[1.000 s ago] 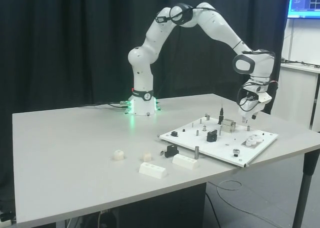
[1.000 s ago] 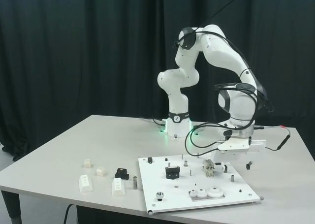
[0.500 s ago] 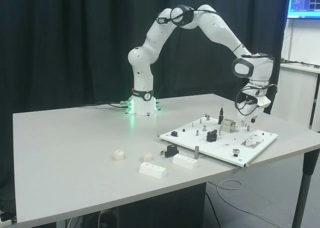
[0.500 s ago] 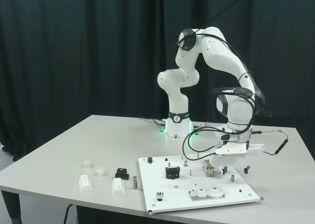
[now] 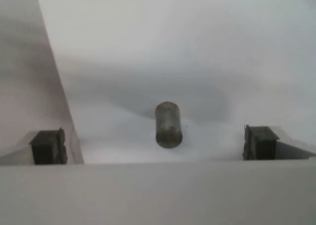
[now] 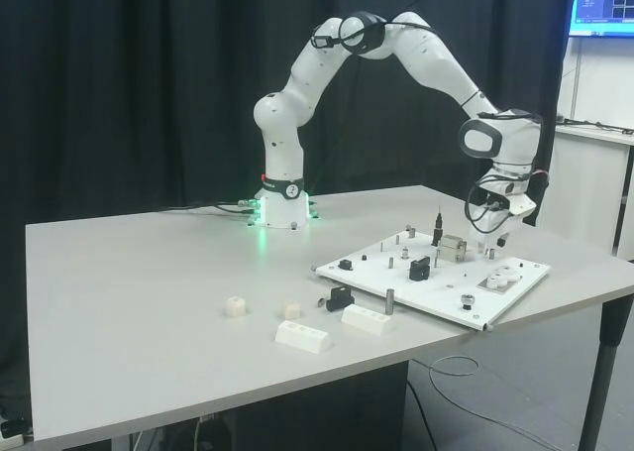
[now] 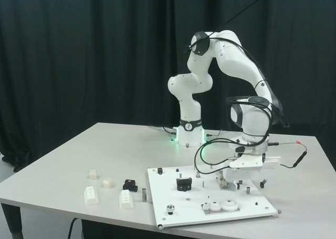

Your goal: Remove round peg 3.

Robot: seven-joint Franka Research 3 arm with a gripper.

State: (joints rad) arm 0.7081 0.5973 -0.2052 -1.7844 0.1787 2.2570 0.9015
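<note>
Progress: early — round peg 3 (image 5: 168,124) stands in the white board (image 6: 515,290), not yet gripped or lifted.
Done so far: the hand (image 5: 153,145) is low over the board, straddling the peg.
Left to do: close on the peg, draw it straight up out of its hole, carry it clear.
Hand: released — both fingertips (image 5: 48,147) stand well apart, one on each side of the peg, touching nothing.
Peg location: midway between the fingertips in the wrist view, near the board's edge furthest from the loose blocks on the worktop (image 6: 149,273).
Peg look: a short grey cylinder, upright, flat-topped, dull metal surface — likely smooth and a snug fit.
</note>
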